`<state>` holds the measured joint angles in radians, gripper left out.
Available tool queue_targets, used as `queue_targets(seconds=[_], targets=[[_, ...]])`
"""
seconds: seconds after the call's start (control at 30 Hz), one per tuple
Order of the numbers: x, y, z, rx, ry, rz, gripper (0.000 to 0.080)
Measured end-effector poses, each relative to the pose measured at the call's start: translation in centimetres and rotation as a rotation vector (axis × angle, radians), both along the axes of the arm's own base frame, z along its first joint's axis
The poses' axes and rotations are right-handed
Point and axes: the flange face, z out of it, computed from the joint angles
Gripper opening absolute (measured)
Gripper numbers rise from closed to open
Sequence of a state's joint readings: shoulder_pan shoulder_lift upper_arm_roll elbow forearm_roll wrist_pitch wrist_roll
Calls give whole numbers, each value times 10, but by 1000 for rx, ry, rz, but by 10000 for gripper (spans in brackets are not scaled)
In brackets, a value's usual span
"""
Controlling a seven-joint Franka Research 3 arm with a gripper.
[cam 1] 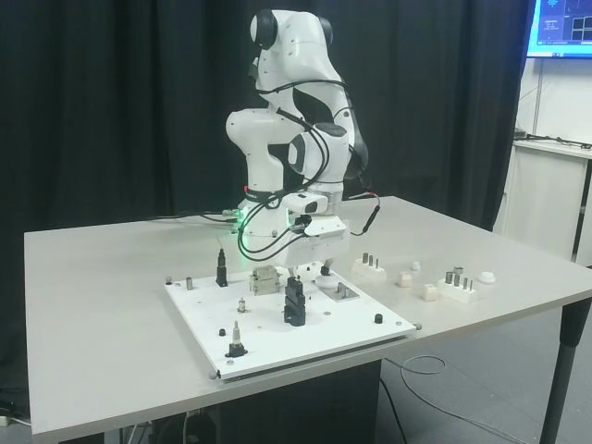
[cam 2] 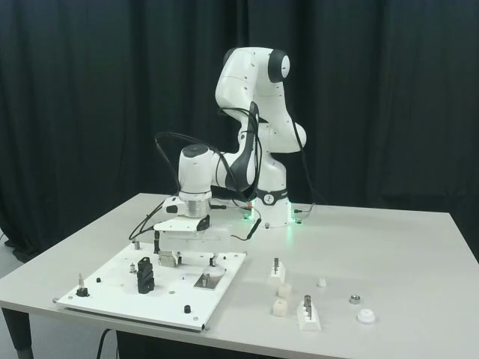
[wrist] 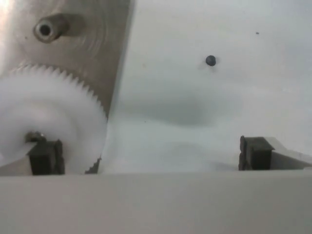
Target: Insert large gear.
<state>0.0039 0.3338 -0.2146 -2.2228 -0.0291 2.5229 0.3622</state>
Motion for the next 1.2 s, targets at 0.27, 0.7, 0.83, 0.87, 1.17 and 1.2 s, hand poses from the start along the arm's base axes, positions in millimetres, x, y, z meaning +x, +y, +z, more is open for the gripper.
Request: queue_targets(seconds=[0.27,0.7,0.83,0.87,1.17,1.2], targets=[[0,1,0,0,-2,3,800],[2,2,5,0,-10,6,800],[2,3,10,1,-14,7,800],[2,3,11,1,-15,8,800],[4,11,24,6,-18,18,800],[4,11,25,7,-17,20,800]])
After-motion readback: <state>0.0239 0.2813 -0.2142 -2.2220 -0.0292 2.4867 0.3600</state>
